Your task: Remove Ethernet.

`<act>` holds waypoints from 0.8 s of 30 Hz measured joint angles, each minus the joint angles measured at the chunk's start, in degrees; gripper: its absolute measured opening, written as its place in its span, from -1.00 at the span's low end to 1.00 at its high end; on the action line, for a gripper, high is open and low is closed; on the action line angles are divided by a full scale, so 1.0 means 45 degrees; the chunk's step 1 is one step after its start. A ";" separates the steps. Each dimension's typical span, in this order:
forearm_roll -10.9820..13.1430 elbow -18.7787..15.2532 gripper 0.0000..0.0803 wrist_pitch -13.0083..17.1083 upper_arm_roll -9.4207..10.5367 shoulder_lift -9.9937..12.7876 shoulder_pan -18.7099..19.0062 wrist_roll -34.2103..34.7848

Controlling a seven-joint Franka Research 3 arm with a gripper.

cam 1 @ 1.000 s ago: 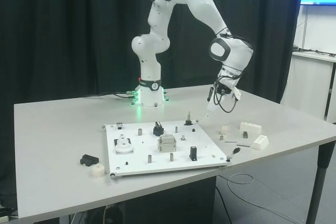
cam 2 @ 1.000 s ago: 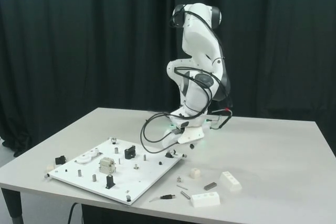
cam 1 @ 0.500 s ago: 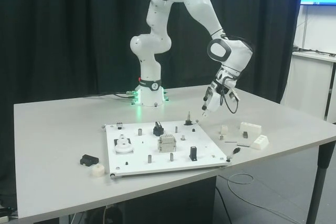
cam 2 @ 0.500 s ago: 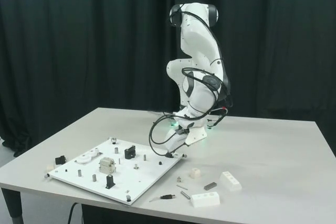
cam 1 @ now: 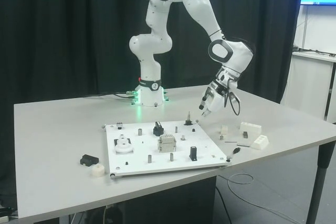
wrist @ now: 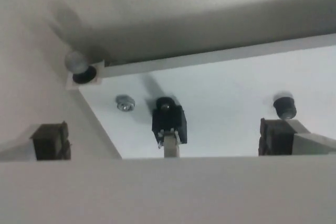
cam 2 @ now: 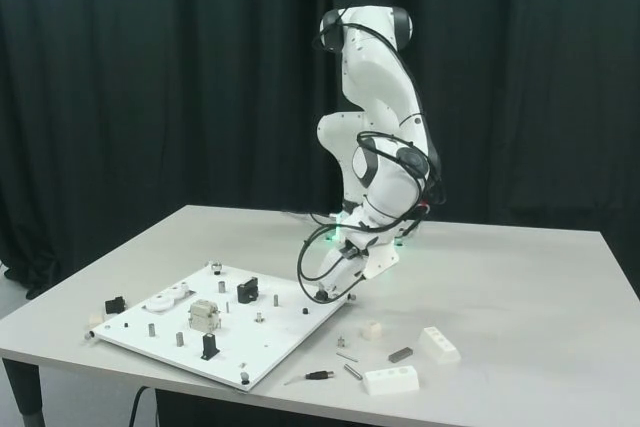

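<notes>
I had the gripper (cam 1: 202,113) hovering with its fingers apart and holding nothing. The Ethernet plug (wrist: 169,121) sat below and between them, seated in the white board (cam 1: 205,150), so the pull remained undone, I judged. The board lay on the grey table (cam 1: 58,129), black curtains (cam 1: 68,24) behind the arm.

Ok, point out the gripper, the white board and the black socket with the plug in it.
gripper (cam 1: 202,112), first room view, between its fingertips.
white board (cam 1: 137,157), first room view, bare top face.
black socket (wrist: 169,121), wrist view, its body.
</notes>
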 joint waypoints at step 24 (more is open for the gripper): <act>-0.1902 -0.0515 0.99 -0.0206 0.0310 -0.0001 -0.0506 0.0968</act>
